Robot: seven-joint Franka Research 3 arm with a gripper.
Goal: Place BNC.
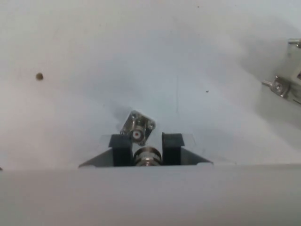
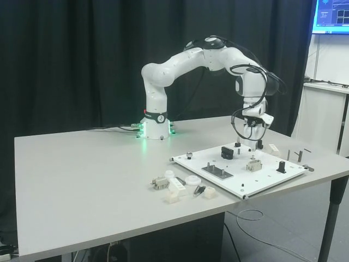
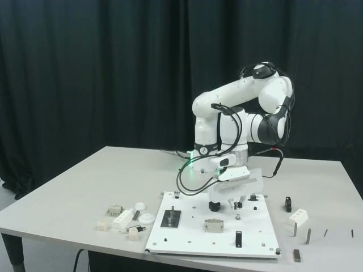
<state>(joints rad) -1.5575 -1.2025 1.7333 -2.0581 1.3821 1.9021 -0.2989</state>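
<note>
In the wrist view my gripper (image 1: 146, 149) is shut on a metal BNC plug (image 1: 147, 156), held between the two black fingers (image 1: 121, 149). Just beyond the fingertips, a small square-flanged BNC socket (image 1: 138, 128) sits on the white board (image 1: 94, 56), turned slightly askew. In the first room view the gripper (image 2: 252, 143) hangs a little above the far right part of the white board (image 2: 240, 183). The second room view shows the gripper (image 3: 238, 201) low over the board's (image 3: 187, 238) far side, and the plug itself is too small to make out there.
The board carries a grey plate with pegs (image 2: 216, 171), black blocks (image 2: 227, 152) (image 2: 281, 166) and a grey connector block (image 2: 253, 165). Loose white and metal parts (image 2: 180, 188) lie on the grey table beside the board. Metal brackets (image 1: 282, 87) show beside the socket area.
</note>
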